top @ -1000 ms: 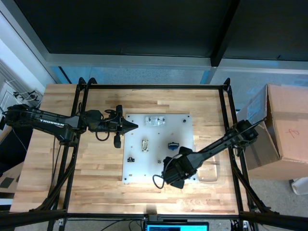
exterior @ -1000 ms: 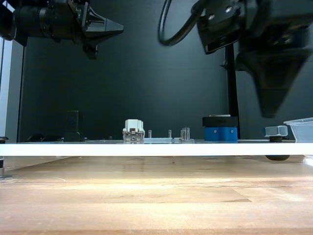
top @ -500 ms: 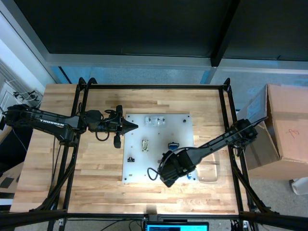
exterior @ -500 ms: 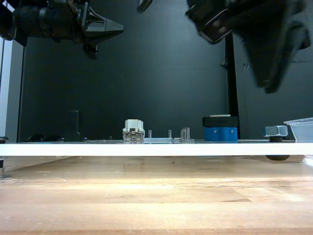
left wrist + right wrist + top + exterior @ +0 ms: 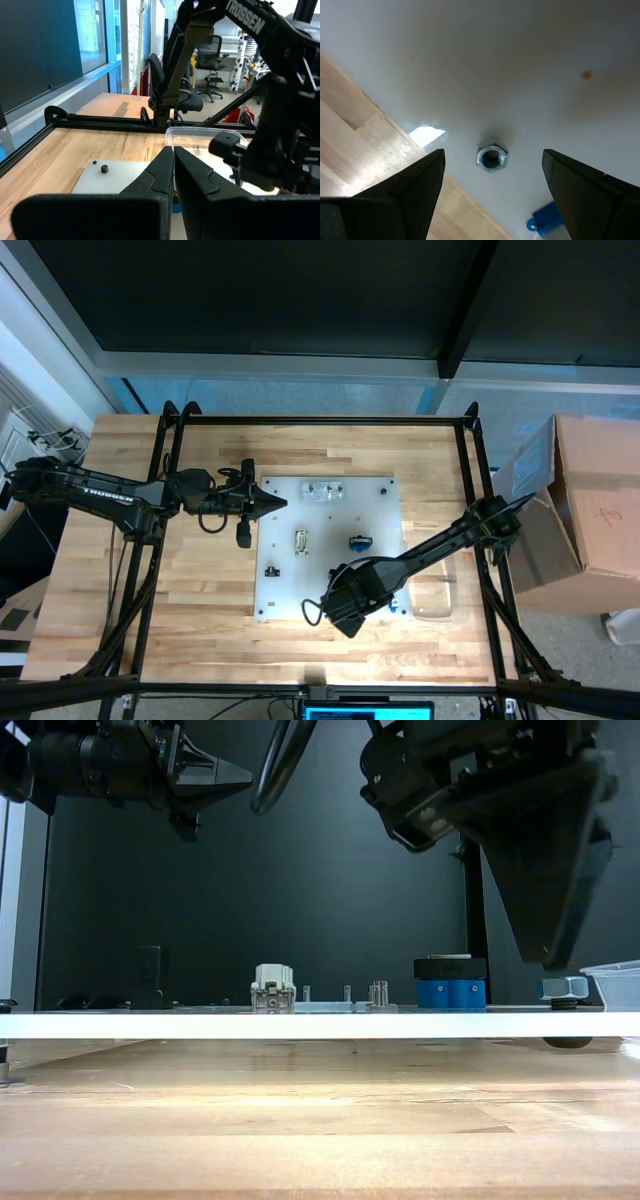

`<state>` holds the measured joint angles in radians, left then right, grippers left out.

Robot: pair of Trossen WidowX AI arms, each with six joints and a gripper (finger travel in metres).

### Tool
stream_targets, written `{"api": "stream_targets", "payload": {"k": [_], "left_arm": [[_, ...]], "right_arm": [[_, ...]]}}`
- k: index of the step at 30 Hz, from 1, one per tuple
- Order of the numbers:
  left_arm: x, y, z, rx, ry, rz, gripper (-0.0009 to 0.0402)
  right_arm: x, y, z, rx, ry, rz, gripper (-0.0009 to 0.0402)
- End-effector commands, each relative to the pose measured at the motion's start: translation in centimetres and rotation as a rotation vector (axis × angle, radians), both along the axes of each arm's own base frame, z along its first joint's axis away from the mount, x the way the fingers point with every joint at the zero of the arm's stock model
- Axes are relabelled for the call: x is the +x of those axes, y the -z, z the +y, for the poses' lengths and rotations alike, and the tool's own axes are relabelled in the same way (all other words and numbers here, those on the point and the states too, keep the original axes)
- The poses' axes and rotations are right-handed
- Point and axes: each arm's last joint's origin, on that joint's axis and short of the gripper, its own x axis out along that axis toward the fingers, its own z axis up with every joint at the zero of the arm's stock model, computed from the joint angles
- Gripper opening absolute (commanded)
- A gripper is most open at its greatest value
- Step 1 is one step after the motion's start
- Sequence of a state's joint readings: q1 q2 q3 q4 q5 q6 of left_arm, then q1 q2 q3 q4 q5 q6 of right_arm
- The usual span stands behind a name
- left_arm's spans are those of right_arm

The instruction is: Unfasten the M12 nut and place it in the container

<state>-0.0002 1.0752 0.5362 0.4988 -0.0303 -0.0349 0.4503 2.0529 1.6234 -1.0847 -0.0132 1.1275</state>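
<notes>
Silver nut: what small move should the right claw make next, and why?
Probably lower straight down around the nut: the open right gripper hovers above it, and it sits on its stud. The left gripper, shut, hangs over the board's left edge.

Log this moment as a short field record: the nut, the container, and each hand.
Nut: the M12 nut sits on its stud near the white board's near right edge, not held.
Right hand: the right hand is open, hovering above the nut, fingers apart on either side, not touching it.
Left hand: the left hand is shut, raised at the board's far left edge.
Container: the clear container stands right of the board.
</notes>
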Motion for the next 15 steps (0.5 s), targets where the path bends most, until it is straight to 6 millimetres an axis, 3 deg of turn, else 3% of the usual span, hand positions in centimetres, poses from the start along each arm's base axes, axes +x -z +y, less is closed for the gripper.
{"api": "stream_targets", "payload": {"k": [1,7,15], "left_arm": [[0.00,0.00,0.00,0.000,0.001,0.000,0.0000],[0.00,0.00,0.00,0.000,0.001,0.000,0.0000],[0.00,0.00,0.00,0.000,0.001,0.000,0.0000]], "right_arm": [[0.19,0.84,0.08,0.002,-0.001,0.010,0.0253],[-0.03,1.37,0.00,0.005,0.009,0.024,0.0204],[-0.02,1.38,-0.04,-0.003,0.008,0.020,0.0109]]}}
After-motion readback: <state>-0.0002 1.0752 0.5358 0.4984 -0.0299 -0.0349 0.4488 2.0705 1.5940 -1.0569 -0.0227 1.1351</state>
